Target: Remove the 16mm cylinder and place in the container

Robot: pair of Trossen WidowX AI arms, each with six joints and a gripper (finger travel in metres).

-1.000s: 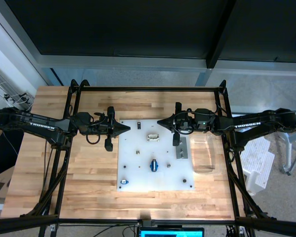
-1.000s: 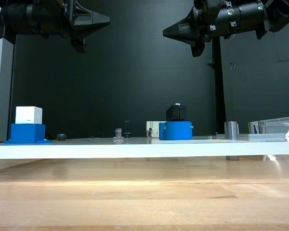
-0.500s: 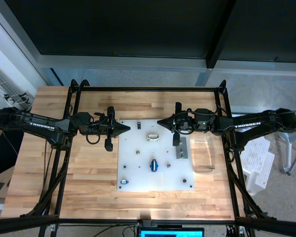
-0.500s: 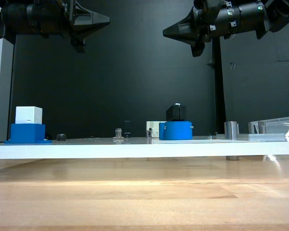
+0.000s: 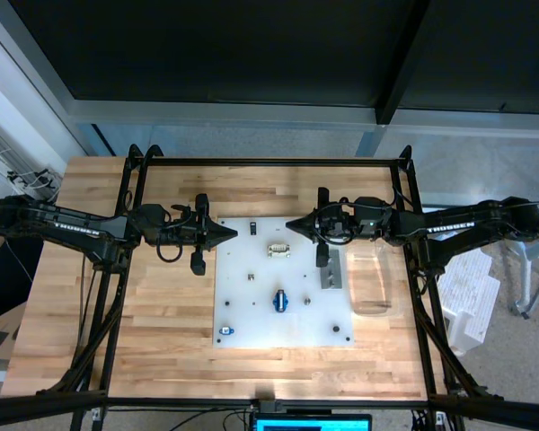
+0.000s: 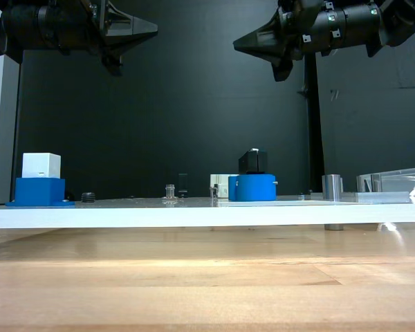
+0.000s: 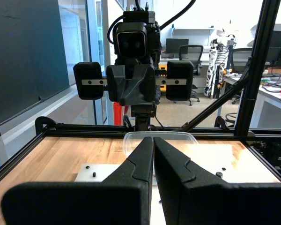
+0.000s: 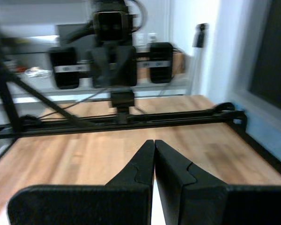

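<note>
Left pincer (image 5: pixel 233 231) and right pincer (image 5: pixel 291 223), both pressed together, hang above one board (image 5: pixel 251 310); one 16mm cylinder (image 6: pixel 331 187) upright, one container (image 5: pixel 370 308)

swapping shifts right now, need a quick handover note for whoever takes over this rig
Left gripper: jaws shut, empty, raised over the left edge of the white board.
Right gripper: jaws shut, empty, raised over the board's far part.
16mm cylinder: upright on the board's right side, untouched.
Container: beside the board's right edge, no cylinder in it.
Done: nothing.
Left: grasp the cylinder, lift it out, drop it in the container.
</note>
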